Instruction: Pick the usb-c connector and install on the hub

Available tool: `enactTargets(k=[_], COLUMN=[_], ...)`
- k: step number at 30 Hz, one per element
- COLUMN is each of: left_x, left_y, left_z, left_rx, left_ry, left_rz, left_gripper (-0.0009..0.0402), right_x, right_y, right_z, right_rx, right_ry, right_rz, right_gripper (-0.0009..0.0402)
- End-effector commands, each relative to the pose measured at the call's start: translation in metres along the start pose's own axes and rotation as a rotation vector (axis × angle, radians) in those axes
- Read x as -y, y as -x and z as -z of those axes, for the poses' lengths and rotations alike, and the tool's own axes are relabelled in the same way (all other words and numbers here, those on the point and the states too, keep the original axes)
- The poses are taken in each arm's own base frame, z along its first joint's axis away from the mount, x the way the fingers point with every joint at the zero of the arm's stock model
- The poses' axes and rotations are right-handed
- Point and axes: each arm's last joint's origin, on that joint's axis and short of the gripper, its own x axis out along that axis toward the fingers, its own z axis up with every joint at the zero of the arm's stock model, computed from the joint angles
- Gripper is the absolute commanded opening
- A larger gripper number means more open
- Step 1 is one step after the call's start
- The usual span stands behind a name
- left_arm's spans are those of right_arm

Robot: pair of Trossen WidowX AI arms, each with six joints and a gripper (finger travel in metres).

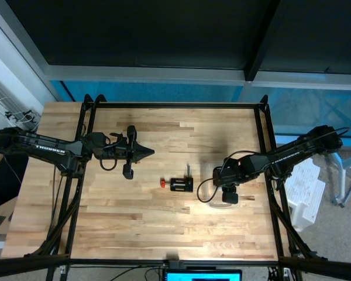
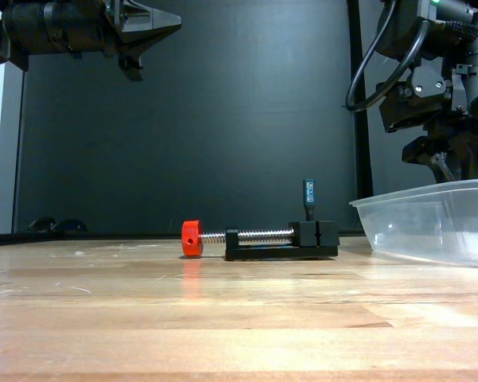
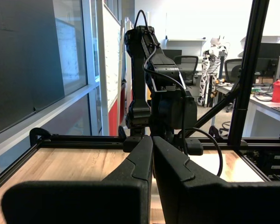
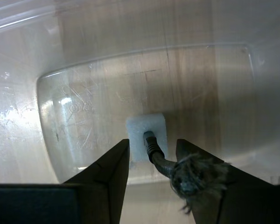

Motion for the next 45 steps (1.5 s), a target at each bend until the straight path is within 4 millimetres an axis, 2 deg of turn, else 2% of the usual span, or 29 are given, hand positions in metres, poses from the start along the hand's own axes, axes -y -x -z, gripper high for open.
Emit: enactTargets(k=[1, 34, 45], left_x=[0.0000, 0.0000, -0.0001], left_y=[0.0000, 0.0000, 0.0000], left_z=[-0.0001, -0.0001, -0.0001], left_rx=[0.000, 0.000, 0.000], left_ry=[0.000, 0.000, 0.000], left_rz=[0.000, 0.000, 0.000], left_gripper=[0.0000, 0.0000, 0.0000], right_x=[-0.0004, -0.0008, -0.0010], right_y=[0.0005, 0.0005, 0.0024], right_z=[-0.0006, -0.0004, -0.0010], right_rx=[0.002, 0.002, 0.001], right_ry=[-0.002, -0.001, 0.000], right_rz=[-0.002, -0.002, -0.001], right_gripper=[0.0117, 0.0001, 0.0000])
